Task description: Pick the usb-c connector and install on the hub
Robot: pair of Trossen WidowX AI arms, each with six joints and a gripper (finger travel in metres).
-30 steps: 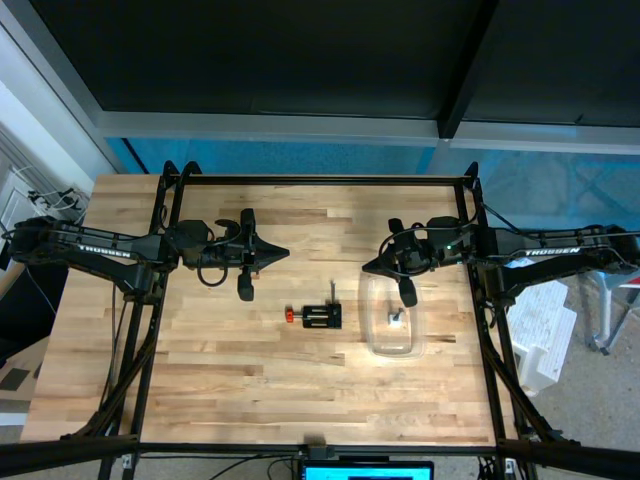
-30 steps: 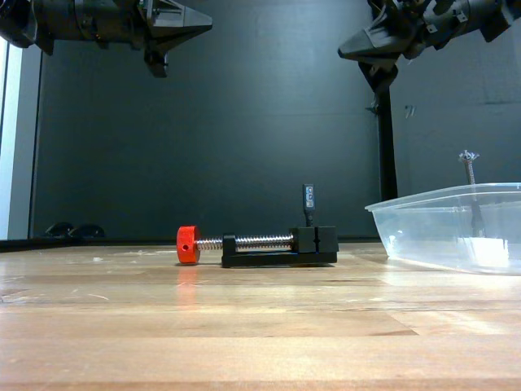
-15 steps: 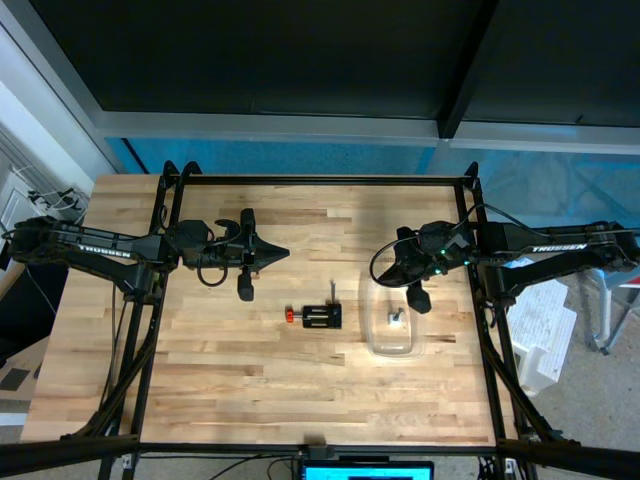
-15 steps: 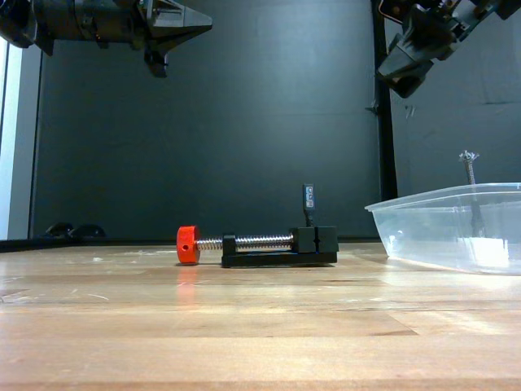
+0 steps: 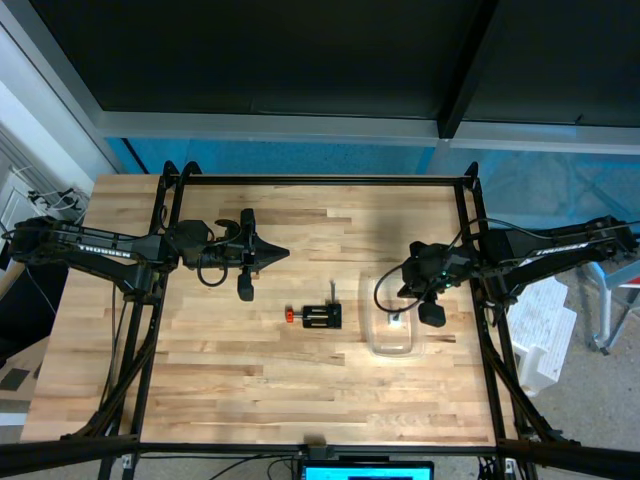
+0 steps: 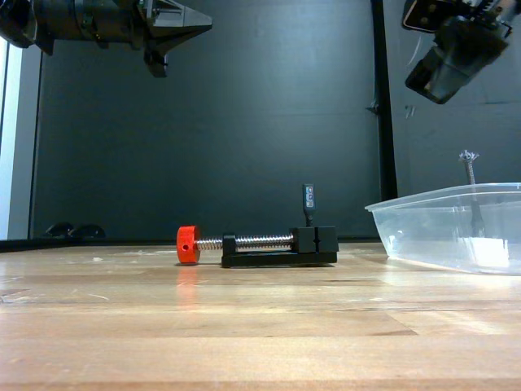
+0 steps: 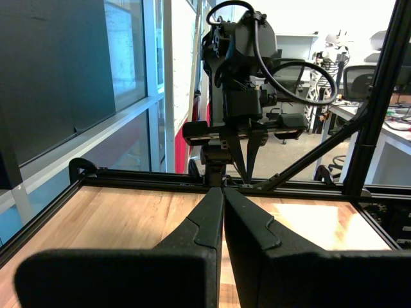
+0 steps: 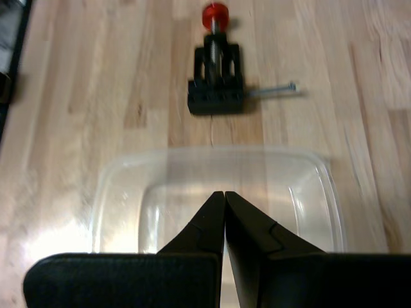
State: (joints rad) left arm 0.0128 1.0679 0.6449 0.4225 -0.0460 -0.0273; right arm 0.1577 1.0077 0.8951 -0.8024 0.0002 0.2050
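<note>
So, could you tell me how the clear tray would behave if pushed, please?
Thin-walled clear tray probably flexes; nearly empty, likely slides on smooth table. Shut right hand hangs above it; shut left hand parked aloft leftward.

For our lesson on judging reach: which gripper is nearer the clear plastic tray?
Right. The right gripper hangs above the clear plastic tray, pointing down into it; the left gripper hovers high over the table's left side.

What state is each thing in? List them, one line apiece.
left gripper: shut, raised above the table's left side.
right gripper: shut, empty, over the tray.
usb-c connector: in the tray, not gripped.
hub: flat on the table, untouched.
tray: upright, lidless, on the table.
</note>
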